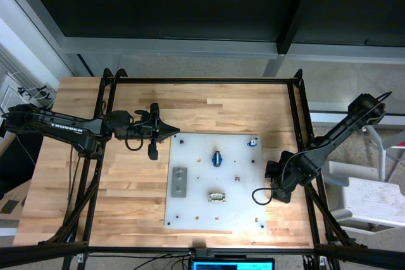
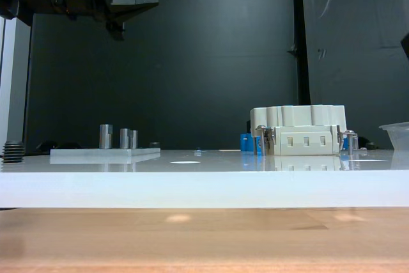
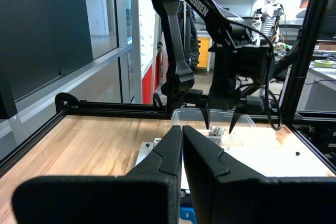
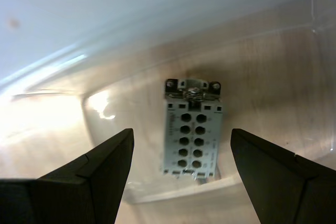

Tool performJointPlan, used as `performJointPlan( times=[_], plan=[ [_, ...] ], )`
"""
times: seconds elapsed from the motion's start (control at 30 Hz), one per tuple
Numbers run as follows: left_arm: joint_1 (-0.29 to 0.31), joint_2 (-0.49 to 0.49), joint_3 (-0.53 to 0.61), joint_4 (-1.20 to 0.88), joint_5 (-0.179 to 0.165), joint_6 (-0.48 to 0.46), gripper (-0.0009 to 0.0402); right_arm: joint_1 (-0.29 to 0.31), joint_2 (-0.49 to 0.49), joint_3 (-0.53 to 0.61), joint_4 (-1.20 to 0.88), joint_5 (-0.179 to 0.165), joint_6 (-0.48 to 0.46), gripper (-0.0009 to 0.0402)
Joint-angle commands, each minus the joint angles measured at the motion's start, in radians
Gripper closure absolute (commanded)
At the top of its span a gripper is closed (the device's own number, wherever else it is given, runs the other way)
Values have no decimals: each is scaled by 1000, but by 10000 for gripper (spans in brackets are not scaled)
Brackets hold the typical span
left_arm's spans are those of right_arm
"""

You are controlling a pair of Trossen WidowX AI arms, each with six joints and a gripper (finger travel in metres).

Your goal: Remove the HAN10-E connector and place it in the container

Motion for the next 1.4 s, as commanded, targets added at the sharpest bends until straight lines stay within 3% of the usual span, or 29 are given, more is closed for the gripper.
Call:
performJointPlan(
  times=[0.03,0.6,1.4],
  plan=[
    [0,0,0,0,0,0,393,1,-12,42,-48,2,-2,134],
    [0,0,0,0,0,0,393,3,-31,226,-243,19,1,134],
    [0,0,0,0,0,0,393,5,-31,230,-237,16,-3,134]
  ],
)
